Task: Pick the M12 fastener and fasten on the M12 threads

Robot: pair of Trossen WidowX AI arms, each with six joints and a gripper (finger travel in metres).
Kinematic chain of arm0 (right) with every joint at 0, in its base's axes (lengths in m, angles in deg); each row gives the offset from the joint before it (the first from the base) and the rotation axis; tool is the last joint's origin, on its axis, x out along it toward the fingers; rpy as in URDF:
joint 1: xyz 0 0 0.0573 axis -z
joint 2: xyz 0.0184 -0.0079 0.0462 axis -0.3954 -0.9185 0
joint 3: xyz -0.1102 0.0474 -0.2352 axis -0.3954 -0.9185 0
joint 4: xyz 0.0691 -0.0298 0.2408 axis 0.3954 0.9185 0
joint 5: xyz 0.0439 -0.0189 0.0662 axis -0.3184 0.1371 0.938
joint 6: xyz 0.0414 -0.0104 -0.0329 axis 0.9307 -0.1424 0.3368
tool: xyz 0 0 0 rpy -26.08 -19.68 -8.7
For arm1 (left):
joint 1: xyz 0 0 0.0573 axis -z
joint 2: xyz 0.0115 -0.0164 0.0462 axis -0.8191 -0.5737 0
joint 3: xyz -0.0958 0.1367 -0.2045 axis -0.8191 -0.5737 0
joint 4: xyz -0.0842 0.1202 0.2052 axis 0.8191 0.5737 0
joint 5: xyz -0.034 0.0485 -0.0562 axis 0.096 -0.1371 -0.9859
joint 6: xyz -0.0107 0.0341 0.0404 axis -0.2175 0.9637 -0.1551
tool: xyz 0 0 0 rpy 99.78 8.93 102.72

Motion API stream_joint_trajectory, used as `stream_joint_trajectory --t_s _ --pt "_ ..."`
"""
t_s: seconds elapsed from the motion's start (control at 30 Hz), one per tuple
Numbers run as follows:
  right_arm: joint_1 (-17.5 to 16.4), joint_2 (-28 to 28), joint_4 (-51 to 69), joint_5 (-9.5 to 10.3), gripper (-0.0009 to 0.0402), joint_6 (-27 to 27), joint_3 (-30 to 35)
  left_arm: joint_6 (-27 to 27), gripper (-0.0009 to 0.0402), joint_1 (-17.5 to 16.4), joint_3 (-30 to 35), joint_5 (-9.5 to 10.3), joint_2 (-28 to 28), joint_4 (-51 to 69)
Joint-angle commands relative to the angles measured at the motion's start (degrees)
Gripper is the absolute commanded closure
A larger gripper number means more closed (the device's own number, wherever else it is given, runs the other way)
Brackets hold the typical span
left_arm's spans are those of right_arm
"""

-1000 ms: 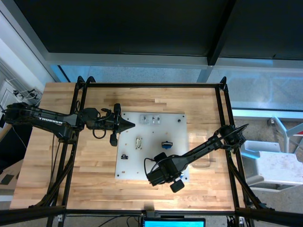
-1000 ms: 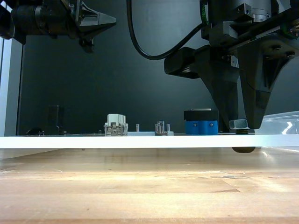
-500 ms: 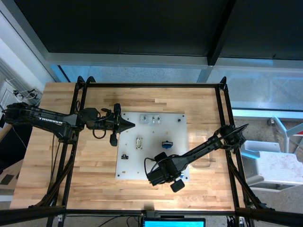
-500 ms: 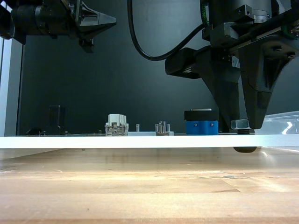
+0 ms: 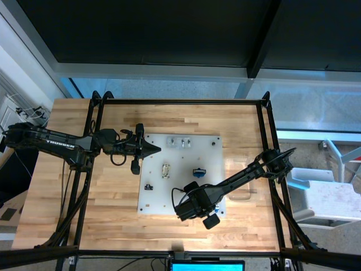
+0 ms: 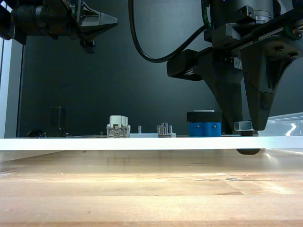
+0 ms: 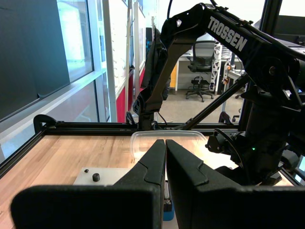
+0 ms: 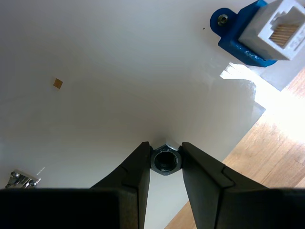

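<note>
Fastening is in hand: the right gripper [image 8: 165, 146], jaws snug on the M12 nut [image 8: 165, 160] apparently atop its stud [image 6: 246, 133], should next turn it down, while the left gripper [image 5: 157, 149] hangs closed, raised beside the white board's [image 5: 169, 195] far left edge.

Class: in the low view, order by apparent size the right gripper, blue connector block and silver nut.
Largest: right gripper, low over the board.
Then: blue connector block.
Smallest: silver nut.
Left gripper, unranked, hangs high at left.
</note>
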Motion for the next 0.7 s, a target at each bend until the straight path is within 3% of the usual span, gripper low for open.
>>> stream_joint_trajectory --t_s 0.03,0.7 --pt "-0.04 0.09 -0.28 0.24 0.0293 0.07 0.02 0.02 0.0393 0.00 0.00 -0.02 -0.02 -0.02" --pt "-0.04 0.57 -0.31 0.28 0.0283 0.33 0.02 0.02 0.0393 0.00 0.00 -0.02 -0.02 -0.02"
